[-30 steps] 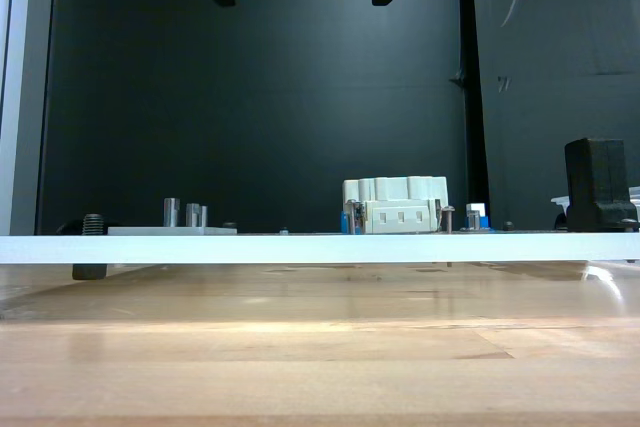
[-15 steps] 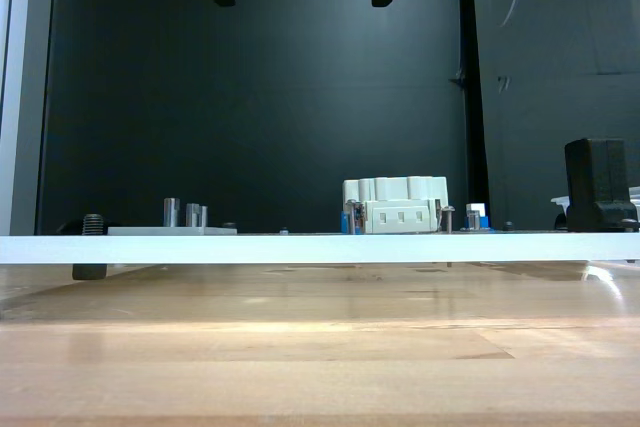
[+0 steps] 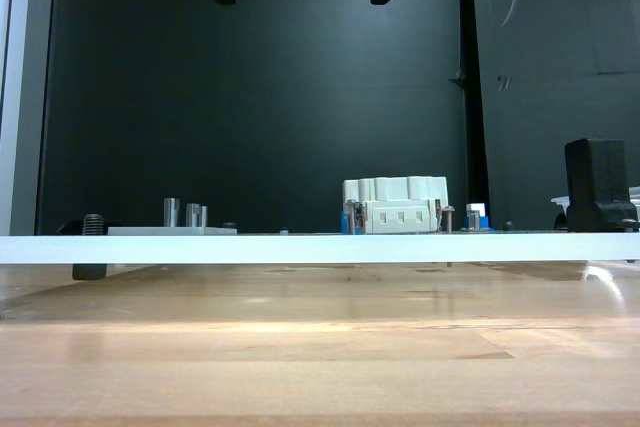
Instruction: Pick the 16mm bar and install on taskboard
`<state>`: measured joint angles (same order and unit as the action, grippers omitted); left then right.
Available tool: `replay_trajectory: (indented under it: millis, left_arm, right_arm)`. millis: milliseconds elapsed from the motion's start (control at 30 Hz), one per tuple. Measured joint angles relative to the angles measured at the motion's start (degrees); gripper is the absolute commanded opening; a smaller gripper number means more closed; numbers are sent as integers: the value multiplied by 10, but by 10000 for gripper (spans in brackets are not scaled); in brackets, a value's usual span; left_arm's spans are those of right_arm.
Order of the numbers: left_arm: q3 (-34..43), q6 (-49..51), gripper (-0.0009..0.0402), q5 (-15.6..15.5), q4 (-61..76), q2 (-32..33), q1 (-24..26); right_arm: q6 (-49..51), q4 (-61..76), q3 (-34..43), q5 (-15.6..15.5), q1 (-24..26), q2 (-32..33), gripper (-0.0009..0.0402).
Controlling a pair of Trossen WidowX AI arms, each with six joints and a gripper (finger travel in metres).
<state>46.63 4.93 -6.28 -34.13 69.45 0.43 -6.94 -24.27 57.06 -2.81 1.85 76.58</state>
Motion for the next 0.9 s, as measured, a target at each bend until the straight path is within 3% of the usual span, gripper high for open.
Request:
replay_trajectory:
  millis: [333,433,700,900]
  left_arm:
    - [0,2,12,-1,1,0,0]
    - [0,2,46,2,1,0,0]
    - [0,6,186,11,5,0,0]
    - [0,6,208,11,30,-10,0]
  right_arm:
    - [2,0,0,0,0,0,-1]
    - [3,0,0,0,0,0,0]
    - [4,0,0,0,0,0,0]
    - [4,23,0,0,0,-6,0]
